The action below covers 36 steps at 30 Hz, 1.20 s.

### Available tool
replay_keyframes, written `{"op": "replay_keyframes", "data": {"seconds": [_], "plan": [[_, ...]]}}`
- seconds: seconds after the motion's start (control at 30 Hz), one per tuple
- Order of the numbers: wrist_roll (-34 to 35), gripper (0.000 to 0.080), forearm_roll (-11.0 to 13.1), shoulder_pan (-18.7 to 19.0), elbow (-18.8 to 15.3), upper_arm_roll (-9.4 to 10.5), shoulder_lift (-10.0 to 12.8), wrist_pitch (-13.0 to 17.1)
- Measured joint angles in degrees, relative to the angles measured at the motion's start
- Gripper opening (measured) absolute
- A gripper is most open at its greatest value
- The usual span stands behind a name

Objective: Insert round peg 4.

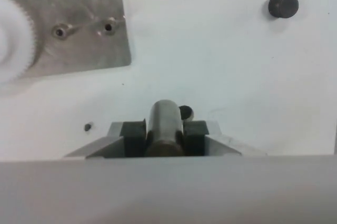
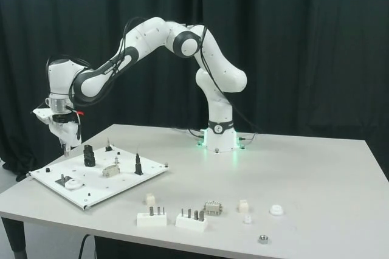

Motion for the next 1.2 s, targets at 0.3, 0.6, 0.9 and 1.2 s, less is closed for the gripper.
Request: {"op": "replay_keyframes", "data": {"seconds": [0.3, 0.6, 0.9, 1.2], "plan": [[-4.8, 0.0144, 3.2, -0.8, -1.1, -0.04, 1.1, 1.1], [-7.9, 0.0144, 7.5, -1.8, -3.2, -0.06, 1.3, 3.2], [-11.7, 0.0144, 10.3, -2.6, -4.5, -0.06, 1.3, 4.1], [-15.0, 0.0144, 11.9, -3.2, -5.9, -0.06, 1.3, 5.2]]}}
